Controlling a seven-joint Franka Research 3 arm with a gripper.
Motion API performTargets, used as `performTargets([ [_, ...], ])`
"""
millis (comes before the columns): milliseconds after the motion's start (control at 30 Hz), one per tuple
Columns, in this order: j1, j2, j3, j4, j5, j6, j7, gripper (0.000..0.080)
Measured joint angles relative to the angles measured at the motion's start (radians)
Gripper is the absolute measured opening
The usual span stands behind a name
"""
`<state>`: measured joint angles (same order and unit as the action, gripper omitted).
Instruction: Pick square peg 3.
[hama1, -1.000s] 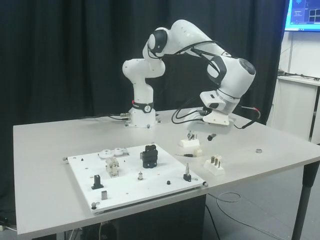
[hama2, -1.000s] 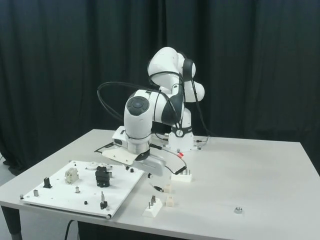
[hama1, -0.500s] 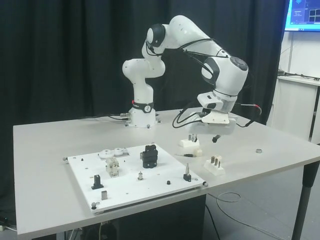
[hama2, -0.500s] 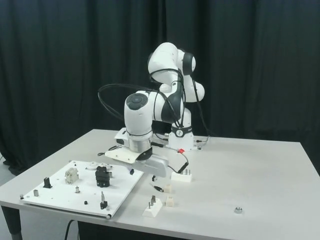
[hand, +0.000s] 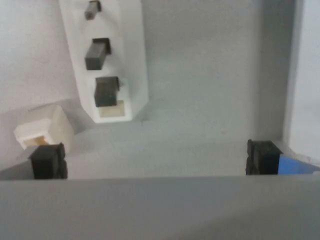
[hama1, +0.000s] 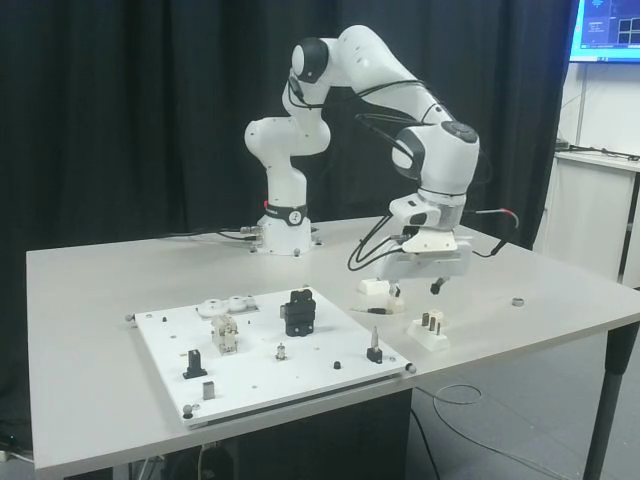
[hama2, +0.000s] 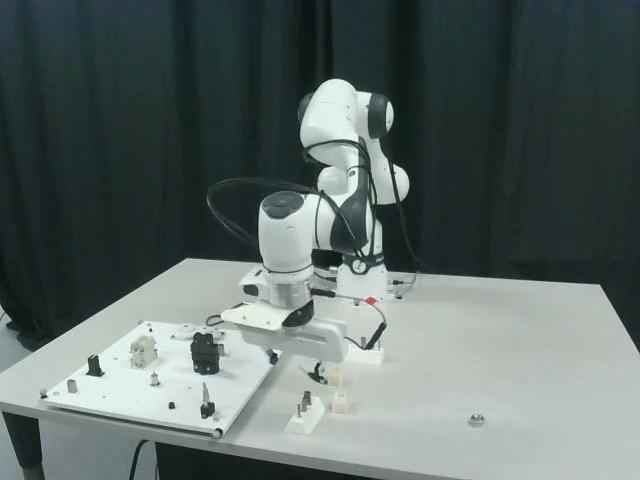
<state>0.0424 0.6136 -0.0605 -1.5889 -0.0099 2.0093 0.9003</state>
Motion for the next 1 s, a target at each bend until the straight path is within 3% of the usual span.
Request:
performTargets([
  [433, 0.026, -0.038, 0.001, -0.142, 0.006, 0.205, -0.001, 0.08],
  [1000, 0.042, -0.043, 0.0, -0.215, 0.018, 0.342, 0.024, 0.08],
])
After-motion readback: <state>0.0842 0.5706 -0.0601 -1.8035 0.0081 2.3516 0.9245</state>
